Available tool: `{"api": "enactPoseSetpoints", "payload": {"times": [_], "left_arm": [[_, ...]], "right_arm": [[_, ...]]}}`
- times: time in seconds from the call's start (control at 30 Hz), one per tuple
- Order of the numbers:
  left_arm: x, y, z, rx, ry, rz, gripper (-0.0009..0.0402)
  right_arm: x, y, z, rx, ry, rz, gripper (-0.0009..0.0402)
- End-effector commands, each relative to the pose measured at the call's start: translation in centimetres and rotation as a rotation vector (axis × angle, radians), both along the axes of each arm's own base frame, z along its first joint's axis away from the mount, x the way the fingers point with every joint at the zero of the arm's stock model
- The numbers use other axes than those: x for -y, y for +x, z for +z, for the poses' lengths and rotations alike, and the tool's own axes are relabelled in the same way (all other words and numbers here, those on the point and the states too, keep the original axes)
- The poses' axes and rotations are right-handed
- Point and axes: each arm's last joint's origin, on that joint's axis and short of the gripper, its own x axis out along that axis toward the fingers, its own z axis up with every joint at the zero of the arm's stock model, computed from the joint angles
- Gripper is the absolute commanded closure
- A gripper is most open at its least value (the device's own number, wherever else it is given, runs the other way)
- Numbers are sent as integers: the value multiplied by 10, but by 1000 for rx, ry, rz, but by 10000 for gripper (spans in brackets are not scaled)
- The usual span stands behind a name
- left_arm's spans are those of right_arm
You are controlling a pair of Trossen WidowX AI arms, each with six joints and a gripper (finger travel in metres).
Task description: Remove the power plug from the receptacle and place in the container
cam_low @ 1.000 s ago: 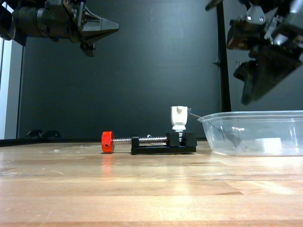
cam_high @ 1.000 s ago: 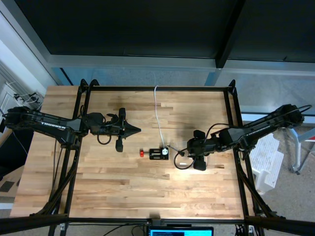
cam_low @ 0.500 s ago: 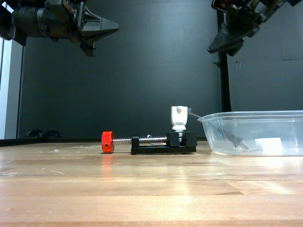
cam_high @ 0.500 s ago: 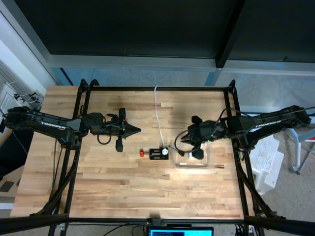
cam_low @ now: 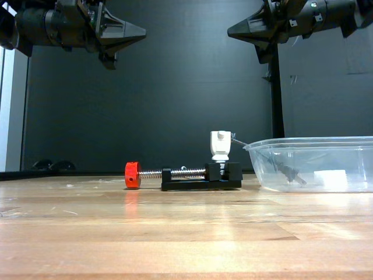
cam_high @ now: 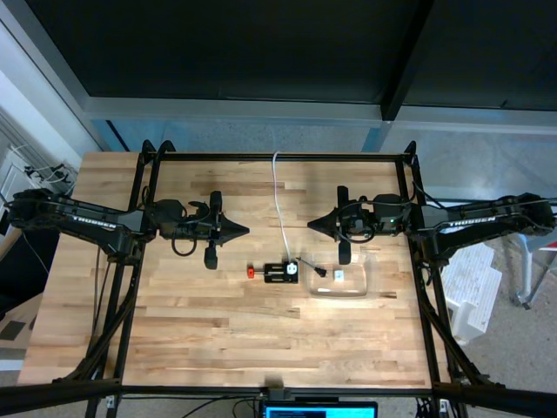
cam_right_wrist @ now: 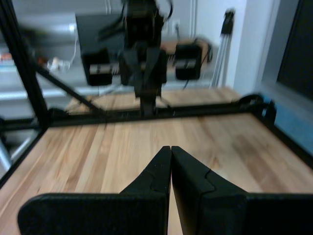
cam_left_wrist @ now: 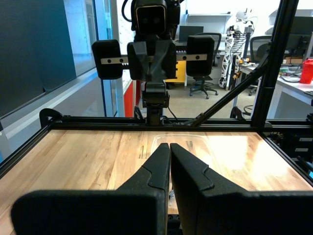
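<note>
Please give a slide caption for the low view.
Power plug in container, receptacle beside it; left claw and right claw shut, high above.

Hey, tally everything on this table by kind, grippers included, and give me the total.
Grippers: 2, left gripper and right gripper, both shut, raised over the table, tips facing.
Receptacle: 1
Container: 1
Power plug: 1, inside the container
Total: 5
</note>
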Motion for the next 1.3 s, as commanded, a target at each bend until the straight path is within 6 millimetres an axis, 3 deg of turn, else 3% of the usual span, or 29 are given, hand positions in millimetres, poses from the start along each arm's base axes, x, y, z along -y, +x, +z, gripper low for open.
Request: {"api": "enactPoseSetpoints", "payload": {"times": [0.03, 0.33, 1.3], "left_arm": [[0, 0, 0, 0, 0, 0, 393], [0, 0, 0, 0, 0, 0, 393], [0, 0, 0, 0, 0, 0, 393]], "right_arm": [[4, -2, -8, 36, 2, -11, 393], [3, -6, -22, 78, 3, 1, 393], [-2, 1, -20, 105, 4, 18, 393]]}}
